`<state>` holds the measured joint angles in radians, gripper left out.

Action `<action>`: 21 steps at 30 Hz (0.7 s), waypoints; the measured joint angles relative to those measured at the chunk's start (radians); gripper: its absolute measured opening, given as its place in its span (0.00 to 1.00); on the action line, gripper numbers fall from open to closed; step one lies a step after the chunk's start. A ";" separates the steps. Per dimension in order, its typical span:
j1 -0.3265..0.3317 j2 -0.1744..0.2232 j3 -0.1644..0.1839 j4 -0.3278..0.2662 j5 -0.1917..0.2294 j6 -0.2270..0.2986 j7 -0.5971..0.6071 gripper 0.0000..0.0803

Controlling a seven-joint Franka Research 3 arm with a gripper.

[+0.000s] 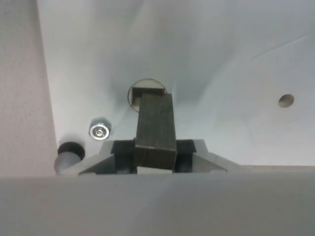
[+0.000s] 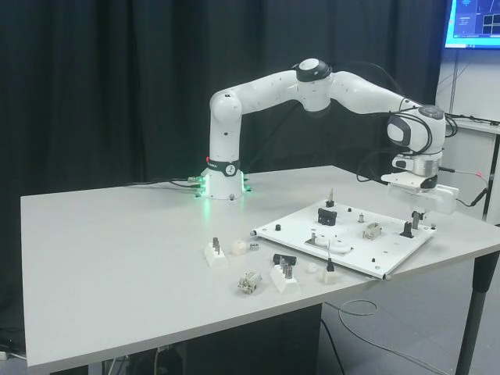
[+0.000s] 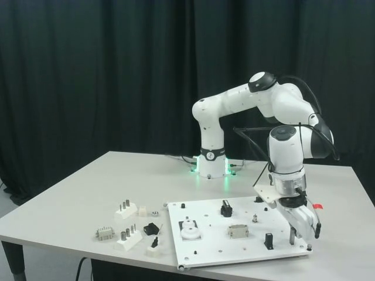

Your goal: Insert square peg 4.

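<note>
Peg (image 1: 155, 129) stood clamped in the pincer (image 1: 155, 156) as we saw it, tip at a hole (image 1: 145, 93) in the white board (image 2: 344, 234) on the counter (image 2: 117, 234).

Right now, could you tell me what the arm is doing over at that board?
The white arm's gripper is shut on a black square peg and holds it upright over the white board, near the board's far corner. In the wrist view the peg's lower end sits at a hole in the board; how deep it has gone cannot be seen.
</note>
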<state>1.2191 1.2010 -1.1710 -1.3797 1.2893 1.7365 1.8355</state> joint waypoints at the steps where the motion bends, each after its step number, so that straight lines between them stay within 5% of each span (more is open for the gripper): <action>1: 0.000 0.000 0.000 0.000 0.000 0.000 -0.002 0.19; 21: -0.002 0.000 0.006 0.003 0.016 0.010 -0.005 0.19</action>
<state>1.2172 1.2012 -1.1646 -1.3763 1.3055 1.7466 1.8302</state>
